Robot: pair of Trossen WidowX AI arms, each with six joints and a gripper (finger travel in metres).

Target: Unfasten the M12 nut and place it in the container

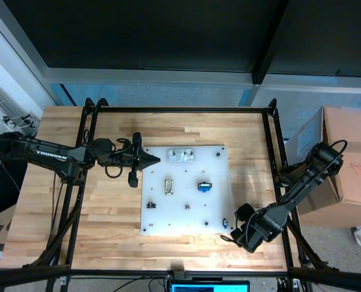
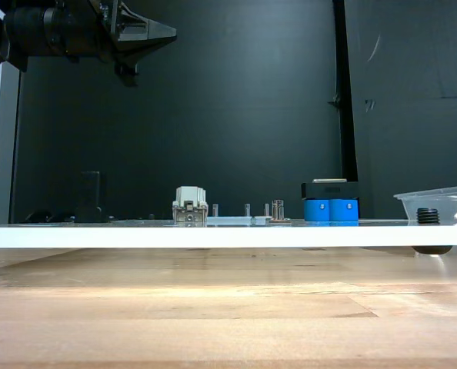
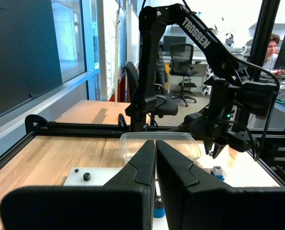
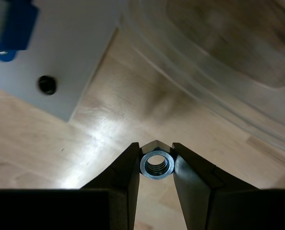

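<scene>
At the table's (image 1: 95,231) near right, the right gripper (image 4: 156,158) hangs over bare wood just off the white board's (image 1: 168,219) corner. Its fingers are clamped on the small silver nut (image 4: 157,164), held with its threaded bore facing the wrist camera and clear of its seat. The black stud (image 2: 427,216) stands bare, ribs showing. The clear container (image 2: 436,198) lies beside the gripper, and the nut is not in it. Farther off, the left gripper (image 1: 155,159) hovers high over the board's far left edge, fingers pressed together on nothing.

Open tabletop (image 4: 109,127) between stud (image 4: 46,85) and container (image 4: 195,84)
</scene>
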